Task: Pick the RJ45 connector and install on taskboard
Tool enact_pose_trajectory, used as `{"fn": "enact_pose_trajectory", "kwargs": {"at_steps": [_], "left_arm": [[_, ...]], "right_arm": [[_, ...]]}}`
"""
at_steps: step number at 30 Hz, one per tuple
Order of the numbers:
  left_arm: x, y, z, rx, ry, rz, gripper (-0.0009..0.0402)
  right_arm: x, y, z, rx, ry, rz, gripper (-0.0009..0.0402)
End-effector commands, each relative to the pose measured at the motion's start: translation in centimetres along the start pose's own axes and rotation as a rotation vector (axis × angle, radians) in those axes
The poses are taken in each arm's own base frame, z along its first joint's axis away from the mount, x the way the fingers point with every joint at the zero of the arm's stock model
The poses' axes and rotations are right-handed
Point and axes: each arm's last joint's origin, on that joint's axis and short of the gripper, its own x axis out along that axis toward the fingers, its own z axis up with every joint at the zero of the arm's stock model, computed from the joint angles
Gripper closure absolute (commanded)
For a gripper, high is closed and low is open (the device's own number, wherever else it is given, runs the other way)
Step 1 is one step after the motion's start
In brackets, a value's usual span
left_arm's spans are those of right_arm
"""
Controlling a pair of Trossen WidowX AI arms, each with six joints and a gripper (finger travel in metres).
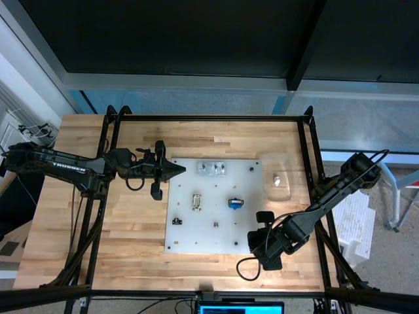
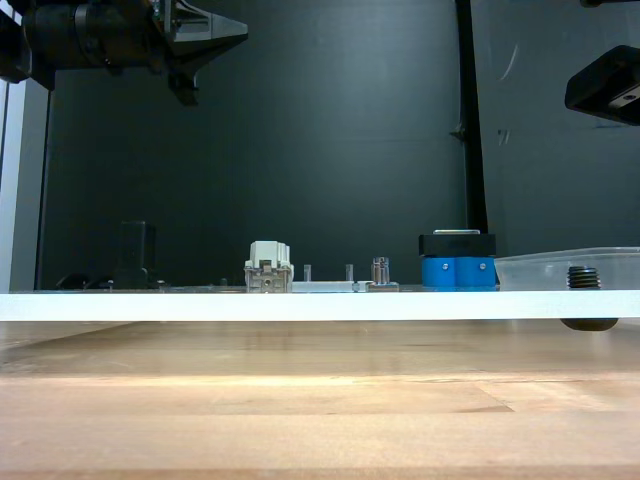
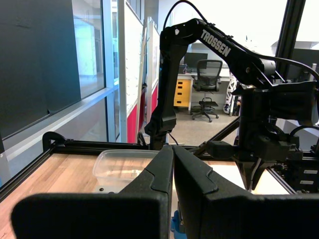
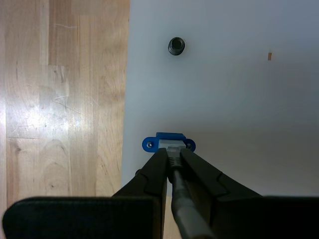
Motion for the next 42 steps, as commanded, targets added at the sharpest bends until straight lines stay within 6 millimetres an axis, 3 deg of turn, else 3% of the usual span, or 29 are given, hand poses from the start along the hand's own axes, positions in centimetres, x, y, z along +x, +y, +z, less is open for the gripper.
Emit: {"fn": "enact_pose_trajectory", "kwargs": {"at_steps": [1, 11, 30, 42], "left_arm": [[0.0, 0.0, 0.0, 0.000, 0.000, 0.000, 0.0393], [0.0, 0.0, 0.0, 0.000, 0.000, 0.000, 0.0393], [0.0, 0.0, 0.0, 0.000, 0.000, 0.000, 0.0393], [0.0, 0.0, 0.0, 0.000, 0.000, 0.000, 0.0393]], "right_arm": [[0.1, 0.0, 0.0, 0.000, 0.003, 0.003, 0.0393], [0.1, 0.1, 0.1, 0.000, -0.009, 0.012, 0.0383], [-1.4, -0.1, 0.0, 0.006, -0.044, 0.037, 0.0180], [-4.3, -1.1, -0.7, 0.008, -0.068, 0.056, 0.0166]]}}
